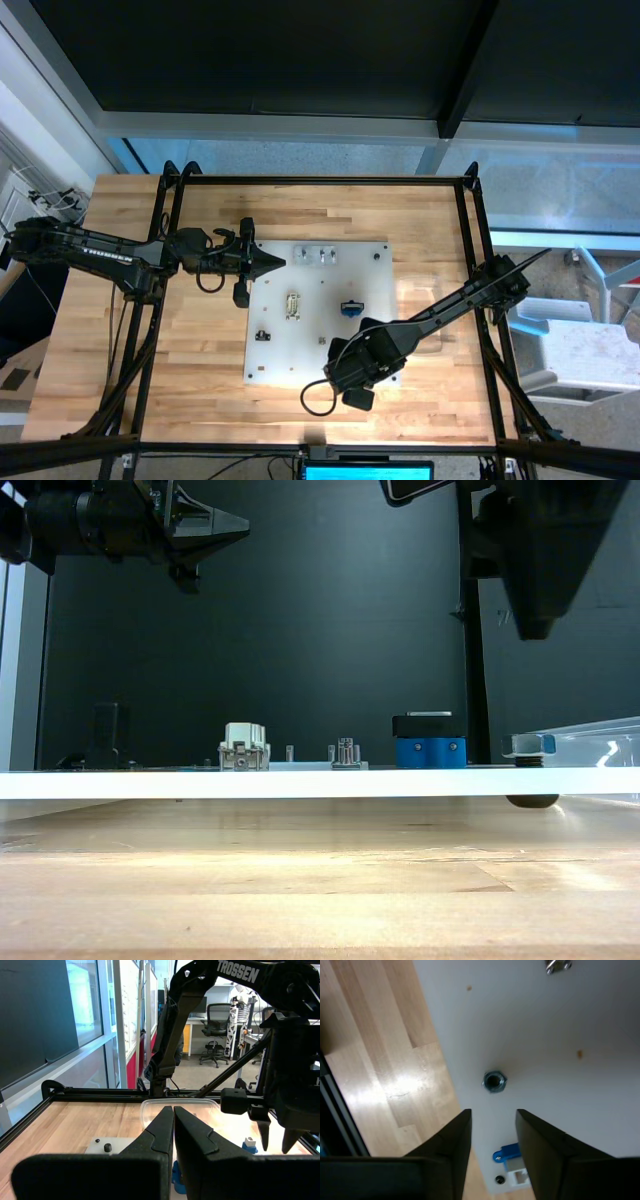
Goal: Pick the M12 fastener and fasten on the M12 threads
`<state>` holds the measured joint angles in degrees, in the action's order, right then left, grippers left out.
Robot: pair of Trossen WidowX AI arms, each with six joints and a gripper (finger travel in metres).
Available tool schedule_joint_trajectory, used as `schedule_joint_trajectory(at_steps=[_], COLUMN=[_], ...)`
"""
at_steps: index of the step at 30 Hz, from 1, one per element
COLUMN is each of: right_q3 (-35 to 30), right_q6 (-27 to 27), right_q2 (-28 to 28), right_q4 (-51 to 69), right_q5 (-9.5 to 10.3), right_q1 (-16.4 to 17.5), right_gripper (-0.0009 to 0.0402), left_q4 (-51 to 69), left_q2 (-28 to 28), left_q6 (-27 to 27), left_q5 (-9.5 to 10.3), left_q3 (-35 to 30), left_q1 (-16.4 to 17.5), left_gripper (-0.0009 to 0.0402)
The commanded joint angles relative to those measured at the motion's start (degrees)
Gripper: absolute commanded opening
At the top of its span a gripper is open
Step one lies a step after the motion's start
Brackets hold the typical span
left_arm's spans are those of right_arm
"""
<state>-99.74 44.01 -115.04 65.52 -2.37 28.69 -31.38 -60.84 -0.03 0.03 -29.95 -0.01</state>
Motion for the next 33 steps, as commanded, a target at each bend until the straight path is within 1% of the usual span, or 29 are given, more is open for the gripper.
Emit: schedule_joint_trajectory(at_steps=[1,4,7,9,13,21,31,33], right_q3=[0.3,1.0,2.2,3.4,5.7,9.6,9.8,9.8], right_q6=[-4.0,-7.4,-10.3,-11.8,-14.5,-15.1,-15.8,-15.8], right_q2=[0.0,0.0,0.0,0.0,0.0,0.0,-0.9,-1.2], right_q4=[-0.2,-0.4,-1.5,-2.9,-5.9,-7.9,-8.9,-9.4], right_q5=[-0.09,-0.02,-0.09,0.02,0.02,-0.04,-0.24,-0.68], right_q1=[-0.4,-0.9,-1.1,-1.2,-1.2,-1.2,-1.2,-1.2], right_gripper=[0.0054,-0.0006,0.0007,-0.0002,-0.0001,0.0000,0.0000,0.0000], left_q4=[0.0,0.0,0.0,0.0,0.0,0.0,0.0,0.0], left_q2=[0.0,0.0,0.0,0.0,0.0,0.0,0.0,0.0], left_q6=[0.0,0.0,0.0,0.0,0.0,0.0,0.0,0.0], left_q5=[0.00,0.00,0.00,0.00,0.00,0.00,0.00,0.00], left_q3=[0.0,0.0,0.0,0.0,0.0,0.0,0.0,0.0], left_q1=[0.0,0.0,0.0,0.0,0.0,0.0,0.0,0.0], left_gripper=[0.0000,0.0000,0.0000,0.0000,0.0000,0.0000,0.0000,0.0000])
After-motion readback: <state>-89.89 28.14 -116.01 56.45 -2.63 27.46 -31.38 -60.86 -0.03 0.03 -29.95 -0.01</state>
